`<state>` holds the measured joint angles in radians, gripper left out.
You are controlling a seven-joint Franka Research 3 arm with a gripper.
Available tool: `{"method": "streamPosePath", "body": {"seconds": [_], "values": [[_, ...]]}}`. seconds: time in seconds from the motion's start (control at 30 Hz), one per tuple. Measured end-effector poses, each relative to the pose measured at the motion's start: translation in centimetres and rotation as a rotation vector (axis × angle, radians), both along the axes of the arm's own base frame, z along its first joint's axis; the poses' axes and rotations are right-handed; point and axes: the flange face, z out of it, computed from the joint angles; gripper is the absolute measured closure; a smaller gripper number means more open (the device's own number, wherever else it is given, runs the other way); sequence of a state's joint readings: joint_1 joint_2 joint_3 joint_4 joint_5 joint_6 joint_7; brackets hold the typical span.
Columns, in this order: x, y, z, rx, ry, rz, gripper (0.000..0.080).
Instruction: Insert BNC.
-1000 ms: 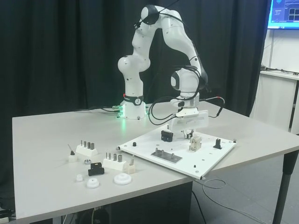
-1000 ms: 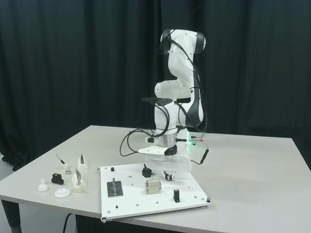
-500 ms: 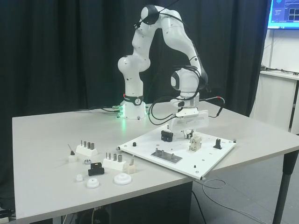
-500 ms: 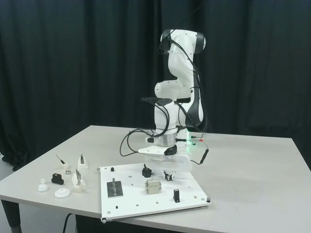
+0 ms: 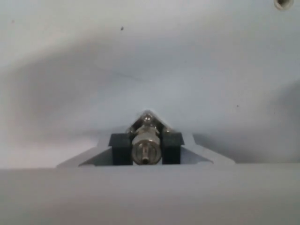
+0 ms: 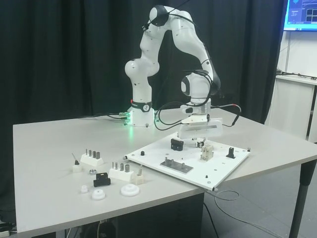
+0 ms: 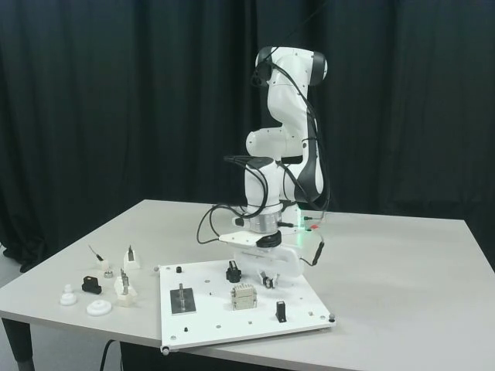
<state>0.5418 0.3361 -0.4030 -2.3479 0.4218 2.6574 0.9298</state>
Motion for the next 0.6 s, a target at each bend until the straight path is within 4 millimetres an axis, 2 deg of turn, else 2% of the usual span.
{"method": "streamPosePath", "body": {"seconds": [0.6], "values": [[0.10, 0.16, -0.03, 0.008, 0.022, -0.342, 0.0672]]}}
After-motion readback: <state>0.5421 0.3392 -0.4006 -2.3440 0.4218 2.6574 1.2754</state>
